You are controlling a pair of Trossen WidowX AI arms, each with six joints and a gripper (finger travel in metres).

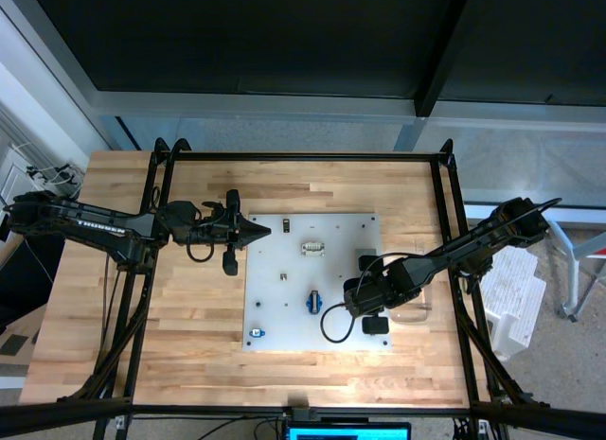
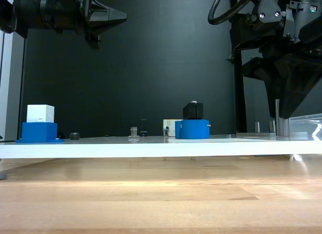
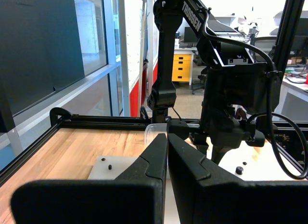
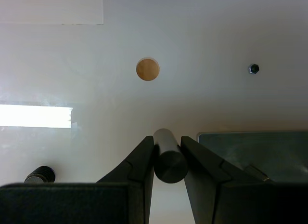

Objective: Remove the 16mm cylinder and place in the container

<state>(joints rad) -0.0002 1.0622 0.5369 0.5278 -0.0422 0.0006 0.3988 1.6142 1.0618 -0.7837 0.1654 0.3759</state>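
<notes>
Your right tool (image 4: pixel 167 145) grips the upright 16mm cylinder (image 4: pixel 169 164), just beside the container (image 1: pixel 421 313). Your left tool (image 1: pixel 262 231) is closed, empty, and well apart from it.

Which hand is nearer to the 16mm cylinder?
Right. The right hand is clamped on the 16mm cylinder; the left hand hangs apart, high above the board's left edge.

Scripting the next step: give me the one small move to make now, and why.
Probably lift the right tool straight up. It is shut on the 16mm cylinder, whose lower end seems near the level of the board, below the rim of the container beside it. The left tool hangs shut, high over the board's left edge.
</notes>
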